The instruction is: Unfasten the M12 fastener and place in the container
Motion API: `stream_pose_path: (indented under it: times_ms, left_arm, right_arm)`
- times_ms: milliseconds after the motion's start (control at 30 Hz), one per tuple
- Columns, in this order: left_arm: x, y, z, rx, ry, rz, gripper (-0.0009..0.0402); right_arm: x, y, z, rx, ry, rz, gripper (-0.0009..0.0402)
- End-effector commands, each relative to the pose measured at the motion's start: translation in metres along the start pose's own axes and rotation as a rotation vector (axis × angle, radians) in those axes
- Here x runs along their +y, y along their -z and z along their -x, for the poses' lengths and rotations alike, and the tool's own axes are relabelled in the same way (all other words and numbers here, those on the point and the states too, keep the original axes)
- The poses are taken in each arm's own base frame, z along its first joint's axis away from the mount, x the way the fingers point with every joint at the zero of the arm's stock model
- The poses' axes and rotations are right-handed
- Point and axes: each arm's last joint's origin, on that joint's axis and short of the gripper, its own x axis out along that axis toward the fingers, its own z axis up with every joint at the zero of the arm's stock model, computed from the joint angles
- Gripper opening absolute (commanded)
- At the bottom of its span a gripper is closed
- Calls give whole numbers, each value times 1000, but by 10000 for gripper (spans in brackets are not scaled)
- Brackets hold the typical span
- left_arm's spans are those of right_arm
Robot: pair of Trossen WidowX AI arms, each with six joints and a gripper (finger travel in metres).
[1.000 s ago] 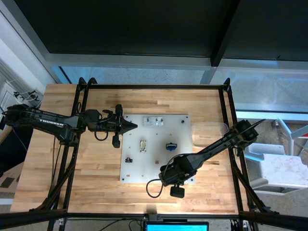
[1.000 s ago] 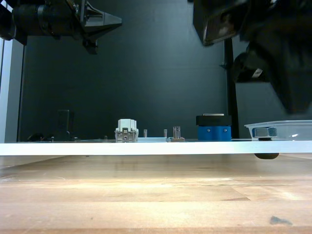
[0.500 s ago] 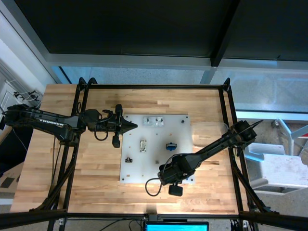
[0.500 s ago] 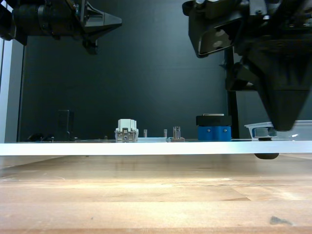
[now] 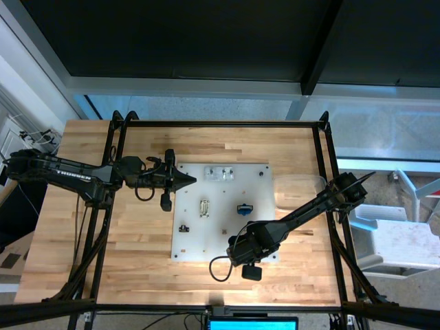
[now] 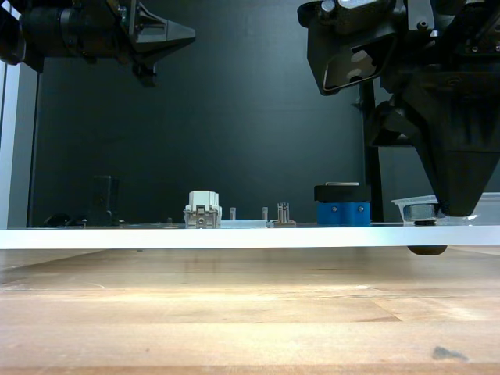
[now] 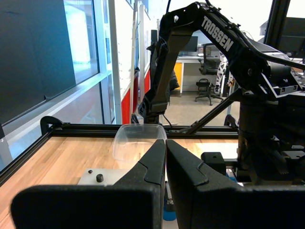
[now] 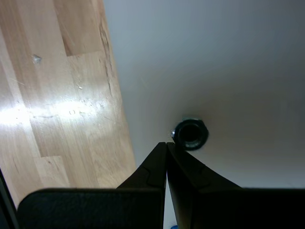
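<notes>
From where I stood, the right tool (image 8: 166, 145) had come down over the near right part of the white board (image 5: 206, 237). Its two fingers were pressed flat together and gripped nothing. The M12 nut (image 8: 190, 133) sat on the board just beside those closed tips, apart from them, and its dark centre showed from above. Looking level along the tabletop (image 5: 137, 275), the same silver nut perched on its short black stud (image 6: 424, 223), with the tool's point hanging close at its right. From above, the right arm hid that spot.

The container (image 5: 299, 191) lay on the wood off the board's right edge, well behind the nut, and the nut was not in it.

The left tool (image 5: 190, 180) hung high over the board's far left edge, well away from the work. Its fingers (image 7: 155, 160) were also closed against each other with nothing between them, and they pointed across toward the clear bin.
</notes>
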Motion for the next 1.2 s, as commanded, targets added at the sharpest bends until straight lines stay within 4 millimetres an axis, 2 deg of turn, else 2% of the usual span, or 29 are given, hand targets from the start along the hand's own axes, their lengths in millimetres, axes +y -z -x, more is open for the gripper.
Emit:
stream_pose_path:
  times_ms: [33, 400, 500, 600, 867, 1200]
  left_arm:
    - [0, 0, 0, 0, 0, 0, 0]
    - [0, 0, 0, 0, 0, 0, 0]
    - [0, 0, 0, 0, 0, 0, 0]
    - [0, 0, 0, 0, 0, 0, 0]
    - [0, 0, 0, 0, 0, 0, 0]
    - [0, 0, 0, 4, 0, 0, 0]
  right_arm:
    - [-1, 0, 0, 1, 7, -2, 0]
    - [-1, -1, 1, -8, 13, 10, 0]
    - [-7, 0, 4, -80, 178, -32, 0]
    - [-9, -1, 9, -96, 244, -26, 0]
    - [-7, 0, 11, -83, 221, -27, 0]
    - [5, -3, 20, 2, 35, -34, 0]
